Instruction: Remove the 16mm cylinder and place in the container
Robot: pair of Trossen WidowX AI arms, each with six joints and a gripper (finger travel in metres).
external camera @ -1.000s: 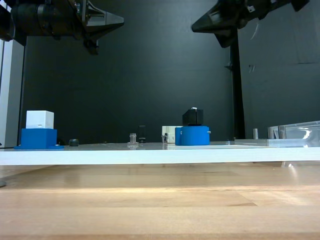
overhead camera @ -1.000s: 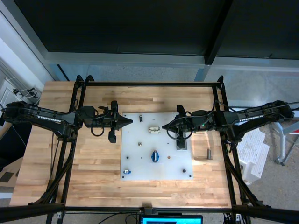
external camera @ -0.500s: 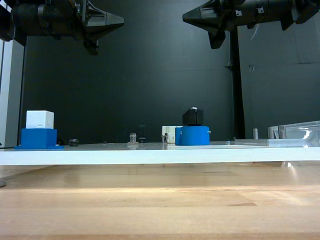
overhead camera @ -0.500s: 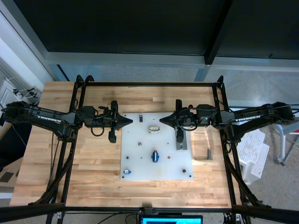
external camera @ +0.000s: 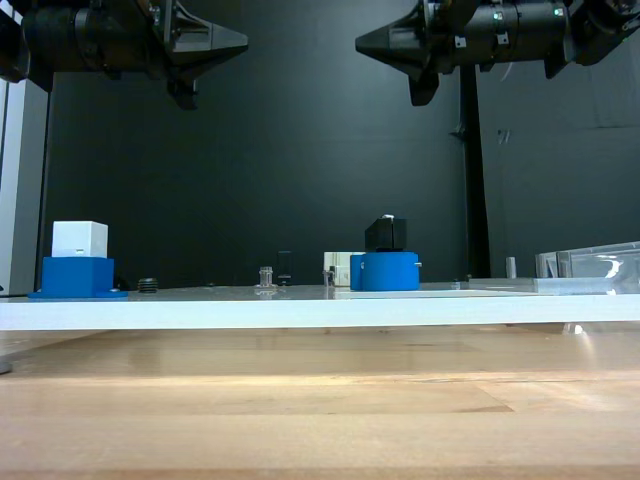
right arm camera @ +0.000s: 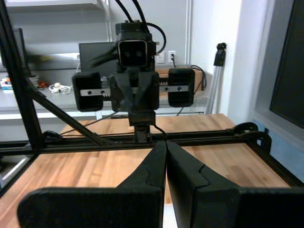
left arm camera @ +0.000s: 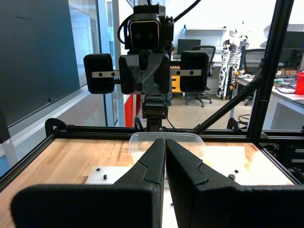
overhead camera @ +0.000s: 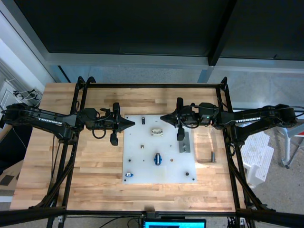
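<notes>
Left gripper (overhead camera: 133,123), right gripper (overhead camera: 162,118) above board (overhead camera: 142,164), wrist views show fingers (left arm camera: 148,166) together; 16mm cylinder (overhead camera: 212,156) in container (overhead camera: 208,141)

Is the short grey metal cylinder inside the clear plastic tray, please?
Yes, the cylinder stands in the tray; left end effector and right end effector hover above the wooden table.

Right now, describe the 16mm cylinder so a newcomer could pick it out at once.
The left claw and right claw hover shut over the far part of the white board mid-table. The clear container lies beside the board's right edge. In its near end stands the 16mm cylinder: a short dark grey rod, far smaller than the grey block on the board.
</notes>
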